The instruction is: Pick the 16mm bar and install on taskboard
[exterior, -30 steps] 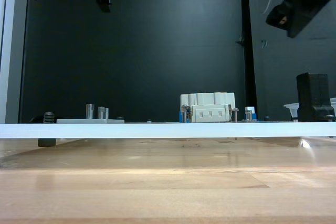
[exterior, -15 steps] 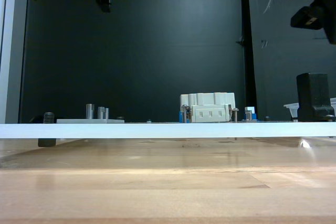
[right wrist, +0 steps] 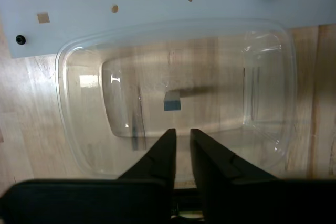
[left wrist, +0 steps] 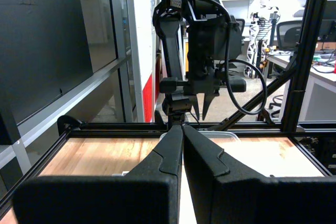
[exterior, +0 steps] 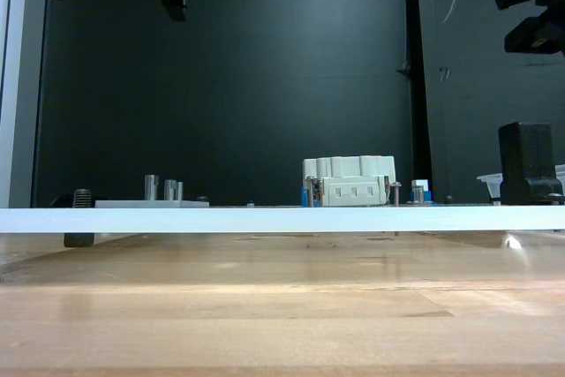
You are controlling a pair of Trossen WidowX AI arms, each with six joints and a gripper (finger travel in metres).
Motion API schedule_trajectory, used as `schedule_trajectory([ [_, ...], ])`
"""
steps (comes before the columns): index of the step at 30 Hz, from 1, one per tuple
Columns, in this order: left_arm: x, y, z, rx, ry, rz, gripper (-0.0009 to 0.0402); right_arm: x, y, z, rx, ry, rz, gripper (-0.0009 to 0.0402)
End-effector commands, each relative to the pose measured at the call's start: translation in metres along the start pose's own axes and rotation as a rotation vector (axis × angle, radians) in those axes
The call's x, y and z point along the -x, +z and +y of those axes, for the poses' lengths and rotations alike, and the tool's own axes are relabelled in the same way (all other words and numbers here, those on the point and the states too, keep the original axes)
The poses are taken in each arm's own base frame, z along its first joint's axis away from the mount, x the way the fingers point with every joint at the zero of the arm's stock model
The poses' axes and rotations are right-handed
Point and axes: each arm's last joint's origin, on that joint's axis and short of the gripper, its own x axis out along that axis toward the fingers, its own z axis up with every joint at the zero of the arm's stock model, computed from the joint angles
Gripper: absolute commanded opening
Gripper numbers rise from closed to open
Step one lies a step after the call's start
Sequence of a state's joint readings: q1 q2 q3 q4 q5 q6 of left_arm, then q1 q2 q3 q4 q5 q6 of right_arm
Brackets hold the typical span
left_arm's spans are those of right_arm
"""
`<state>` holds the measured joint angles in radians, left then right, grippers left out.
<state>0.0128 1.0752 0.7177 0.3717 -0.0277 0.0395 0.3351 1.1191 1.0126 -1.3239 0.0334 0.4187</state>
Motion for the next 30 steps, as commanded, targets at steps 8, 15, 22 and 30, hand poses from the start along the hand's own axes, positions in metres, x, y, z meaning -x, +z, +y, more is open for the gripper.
schedule_trajectory([
  [8,0.000,0.000,0.000,0.000,0.000,0.000,0.0000,-0.019,0.003,0.009,0.043,-0.020,0.051,0.0161],
  [15,0.000,0.000,0.000,0.000,0.000,0.000,0.0000,-0.025,0.004,0.015,0.072,-0.040,0.043,0.0195],
  [22,0.000,0.000,0.000,0.000,0.000,0.000,0.0000,-0.035,0.003,0.018,0.085,-0.027,0.026,0.0201],
  [30,0.000,0.000,0.000,0.000,0.000,0.000,0.0000,-0.042,-0.001,0.021,0.096,-0.026,0.028,0.0202],
])
